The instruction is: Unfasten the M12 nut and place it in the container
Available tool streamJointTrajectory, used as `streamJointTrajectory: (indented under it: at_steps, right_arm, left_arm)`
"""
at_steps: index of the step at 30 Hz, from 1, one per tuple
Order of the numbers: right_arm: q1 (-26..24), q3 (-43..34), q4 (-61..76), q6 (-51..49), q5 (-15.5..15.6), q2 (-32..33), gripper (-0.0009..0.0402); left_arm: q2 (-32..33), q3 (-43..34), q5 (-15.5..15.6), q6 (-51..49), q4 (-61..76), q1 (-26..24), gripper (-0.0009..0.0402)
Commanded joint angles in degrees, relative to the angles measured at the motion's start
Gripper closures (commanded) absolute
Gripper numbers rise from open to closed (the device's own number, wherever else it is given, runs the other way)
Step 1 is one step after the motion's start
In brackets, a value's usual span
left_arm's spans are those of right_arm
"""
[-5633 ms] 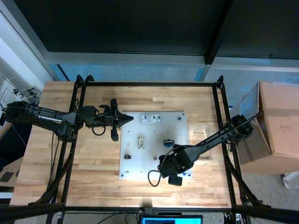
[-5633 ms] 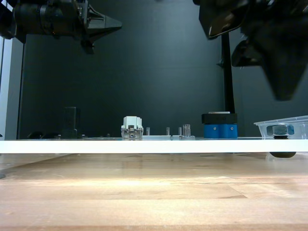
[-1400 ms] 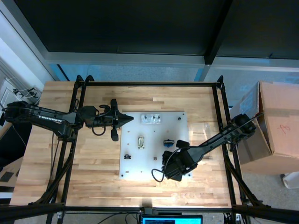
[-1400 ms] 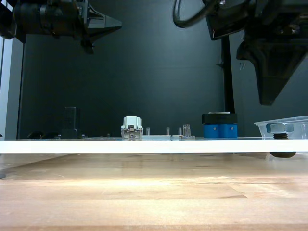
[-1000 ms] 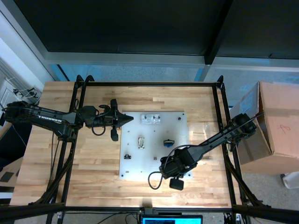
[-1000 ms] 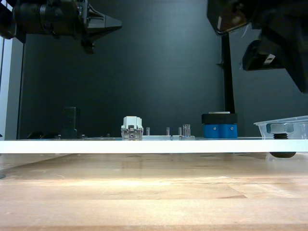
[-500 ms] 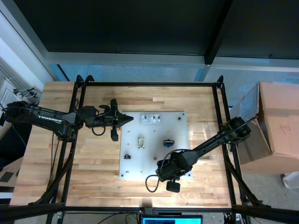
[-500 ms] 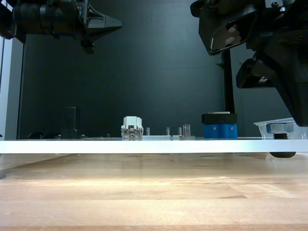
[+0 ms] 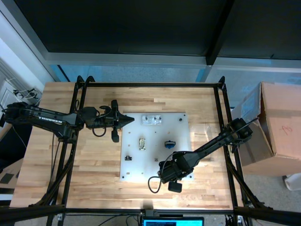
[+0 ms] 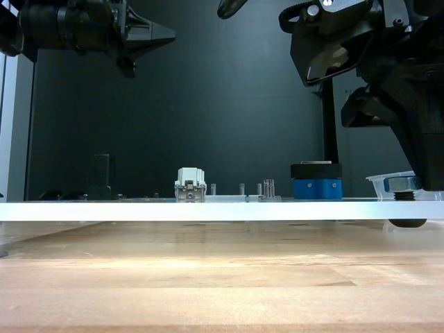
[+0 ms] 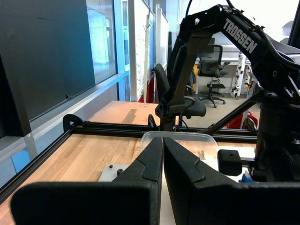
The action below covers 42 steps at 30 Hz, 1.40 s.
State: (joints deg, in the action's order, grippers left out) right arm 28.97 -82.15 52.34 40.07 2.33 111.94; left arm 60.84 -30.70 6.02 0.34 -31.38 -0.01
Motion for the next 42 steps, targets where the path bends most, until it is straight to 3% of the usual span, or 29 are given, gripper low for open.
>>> streamJointTrajectory:
  at_steps: [1,3,6,7,11,15,18,23,29,33,37,42]
  right_arm:
    - [0.0,0.0,0.0,-0.2,-0.3,-0.1,0.0393]
    - [0.0,0.0,1.3,-0.7,-3.7,-0.5,0.0393]
    - [0.0,-0.6,7.9,6.5,-17.7,-1.8,0.0393]
    - [0.1,-0.8,9.3,7.5,-19.1,-2.3,0.0393]
    - [0.1,-1.1,10.3,8.1,-17.3,-3.8,0.0393]
    - [0.0,-2.3,10.6,12.1,-11.1,-3.9,0.0393]
    - [0.0,-3.5,10.4,21.4,-7.2,-3.9,0.0389]
    - [0.0,-5.8,9.9,28.9,-2.1,-3.7,0.0337]
    - [0.0,-7.3,9.9,31.2,-2.0,-2.4,0.0232]
    - [-0.1,-7.3,9.5,34.6,-4.6,-1.4,0.0176]
    - [-0.1,-7.3,8.5,34.7,-4.2,0.3,0.0152]
    - [-0.1,-7.3,6.6,34.3,-4.3,2.7,0.0152]
  left_arm:
    - [0.0,0.0,0.0,0.0,0.0,0.0,0.0393]
    - [0.0,0.0,0.0,0.0,0.0,0.0,0.0393]
    - [0.0,0.0,0.0,0.0,0.0,0.0,0.0393]
    - [0.0,0.0,0.0,0.0,0.0,0.0,0.0393]
    - [0.0,0.0,0.0,0.0,0.0,0.0,0.0393]
    - [0.0,0.0,0.0,0.0,-0.2,0.0,0.0393]
    - [0.0,0.0,0.0,0.0,0.1,0.0,0.0393]
    - [0.0,0.0,0.0,0.0,-0.1,0.0,0.0393]
    - [0.0,0.0,0.0,0.0,0.0,0.0,0.0393]
    - [0.0,0.0,0.0,0.0,0.0,0.0,0.0393]
    - [0.0,0.0,0.0,0.0,0.0,0.0,0.0393]
    - [0.0,0.0,0.0,0.0,0.0,0.0,0.0393]
